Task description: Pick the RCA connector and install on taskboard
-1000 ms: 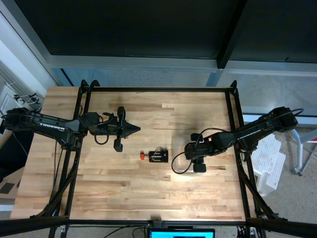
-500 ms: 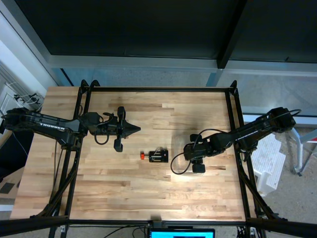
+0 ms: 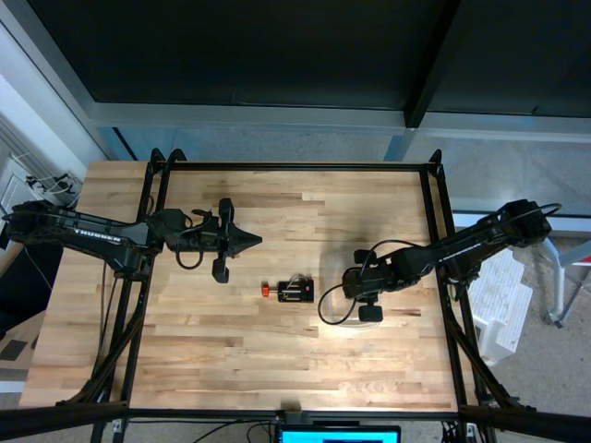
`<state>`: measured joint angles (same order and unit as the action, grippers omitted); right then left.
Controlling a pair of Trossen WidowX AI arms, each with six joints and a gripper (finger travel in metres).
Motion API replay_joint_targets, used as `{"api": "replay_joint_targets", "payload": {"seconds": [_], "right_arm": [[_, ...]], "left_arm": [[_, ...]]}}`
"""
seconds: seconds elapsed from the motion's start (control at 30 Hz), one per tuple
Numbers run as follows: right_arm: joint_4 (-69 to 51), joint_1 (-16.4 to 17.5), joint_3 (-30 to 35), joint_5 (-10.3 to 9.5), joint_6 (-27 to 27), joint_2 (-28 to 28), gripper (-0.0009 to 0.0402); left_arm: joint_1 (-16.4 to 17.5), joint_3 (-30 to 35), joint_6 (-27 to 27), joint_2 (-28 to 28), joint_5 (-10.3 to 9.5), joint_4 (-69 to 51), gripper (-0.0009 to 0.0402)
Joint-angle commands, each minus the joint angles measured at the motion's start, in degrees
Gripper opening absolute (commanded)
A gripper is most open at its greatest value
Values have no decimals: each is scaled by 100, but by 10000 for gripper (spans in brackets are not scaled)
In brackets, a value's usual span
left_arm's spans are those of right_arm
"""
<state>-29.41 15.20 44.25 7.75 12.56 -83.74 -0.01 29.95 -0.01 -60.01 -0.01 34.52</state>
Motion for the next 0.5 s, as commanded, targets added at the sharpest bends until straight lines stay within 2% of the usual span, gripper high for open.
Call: {"api": "replay_joint_targets", "payload": {"seconds": [0.03, 0.5], "right_arm": [[7, 0, 2, 15, 11, 2, 52], [13, -7, 2, 9, 24, 7, -1]], "left_arm": [[2, 0, 2, 0, 0, 2, 0], [0, 0, 0, 0, 0, 0, 0]]}}
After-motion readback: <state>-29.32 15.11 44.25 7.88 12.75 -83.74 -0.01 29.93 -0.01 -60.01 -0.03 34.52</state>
